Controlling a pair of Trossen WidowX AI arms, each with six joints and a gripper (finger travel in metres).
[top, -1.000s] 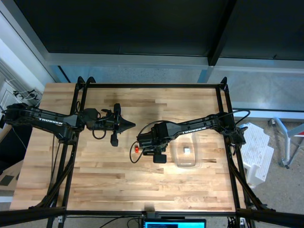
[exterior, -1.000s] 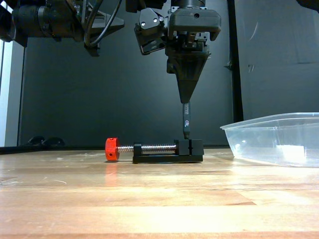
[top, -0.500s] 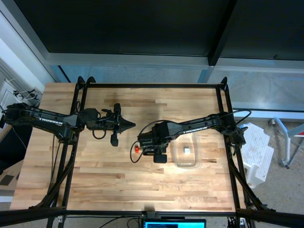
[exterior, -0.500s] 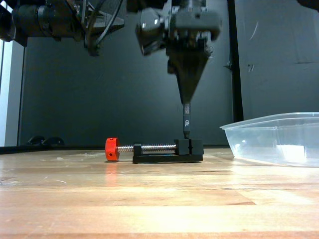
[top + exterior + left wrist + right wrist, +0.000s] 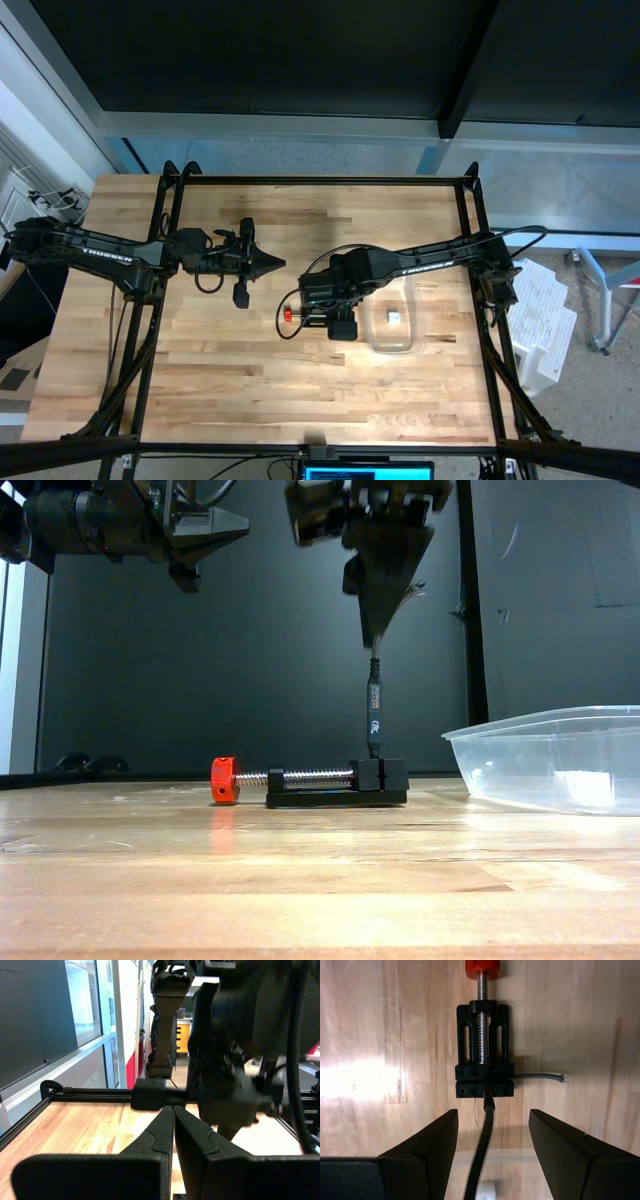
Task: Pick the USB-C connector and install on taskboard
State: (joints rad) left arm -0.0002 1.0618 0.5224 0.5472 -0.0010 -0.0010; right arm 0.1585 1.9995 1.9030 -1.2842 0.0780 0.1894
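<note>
as right gripper (image 5: pixel 372 632) hangs over taskboard (image 5: pixel 335 797) | left gripper (image 5: pixel 278 264) apart | tray (image 5: pixel 540 772) near

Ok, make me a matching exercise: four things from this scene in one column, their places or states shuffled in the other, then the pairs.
Things:
1. left end effector
2. right end effector
3. USB-C connector
4. small white piece

States:
a. standing upright in the taskboard
b. shut, held high at the left
c. lying in the clear tray
d. open, above the taskboard

Pairs: 1-b, 2-d, 3-a, 4-c.
</note>
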